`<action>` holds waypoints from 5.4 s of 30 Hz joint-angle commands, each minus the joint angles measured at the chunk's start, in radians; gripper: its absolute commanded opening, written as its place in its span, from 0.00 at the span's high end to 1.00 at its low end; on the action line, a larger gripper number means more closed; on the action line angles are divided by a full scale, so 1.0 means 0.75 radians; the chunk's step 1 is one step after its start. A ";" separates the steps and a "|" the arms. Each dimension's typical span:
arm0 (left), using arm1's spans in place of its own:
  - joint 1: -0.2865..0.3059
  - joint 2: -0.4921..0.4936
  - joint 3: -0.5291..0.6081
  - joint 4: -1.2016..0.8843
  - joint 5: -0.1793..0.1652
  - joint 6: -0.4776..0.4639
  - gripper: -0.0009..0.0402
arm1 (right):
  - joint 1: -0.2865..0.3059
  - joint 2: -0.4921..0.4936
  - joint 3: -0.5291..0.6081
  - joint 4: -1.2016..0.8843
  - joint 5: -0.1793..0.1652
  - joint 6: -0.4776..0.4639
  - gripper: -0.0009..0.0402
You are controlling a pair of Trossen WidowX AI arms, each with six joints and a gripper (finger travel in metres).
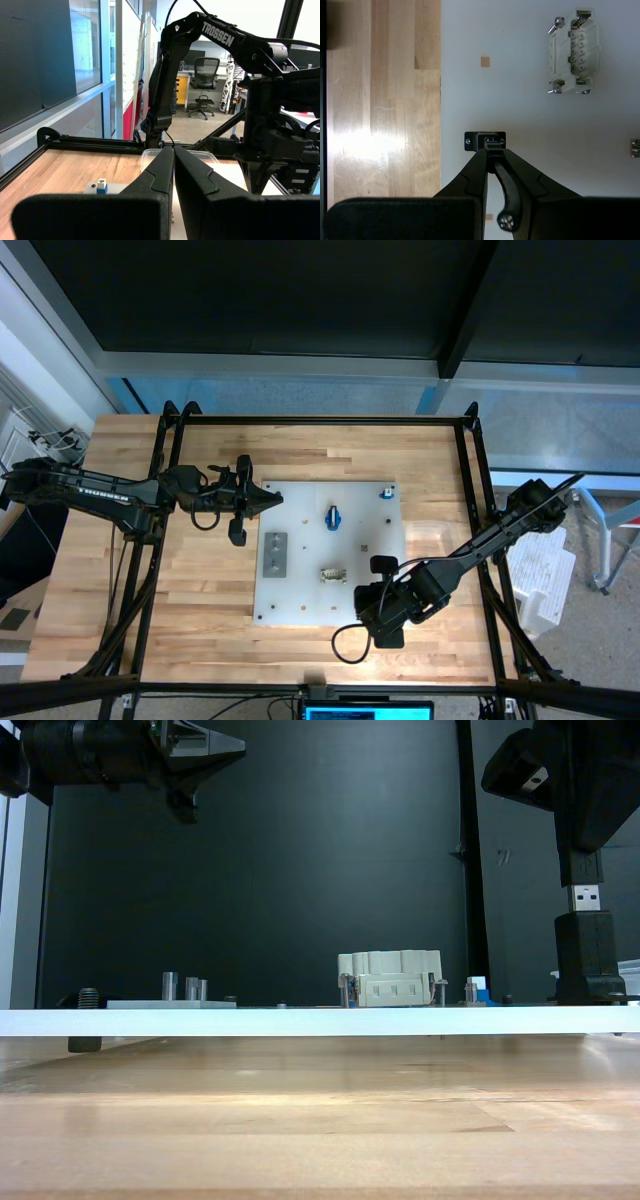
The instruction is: Pick the USB connector and install on taskboard
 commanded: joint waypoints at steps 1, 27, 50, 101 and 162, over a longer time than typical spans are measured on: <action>0.000 0.000 0.000 0.000 0.000 0.000 0.98 | 0.001 0.001 -0.001 0.006 0.001 0.000 0.98; 0.000 0.001 0.000 0.000 0.001 0.000 0.98 | 0.004 -0.005 0.003 0.007 0.001 -0.010 0.98; 0.000 0.000 0.001 0.000 0.001 0.000 0.98 | 0.004 -0.005 -0.020 0.031 0.005 -0.024 0.98; 0.000 0.000 0.000 0.000 0.001 0.000 0.98 | 0.006 0.009 -0.123 0.139 -0.013 -0.024 0.98; 0.000 0.000 0.000 0.000 0.000 0.000 0.98 | 0.003 -0.212 -0.123 0.053 -0.015 -0.005 0.58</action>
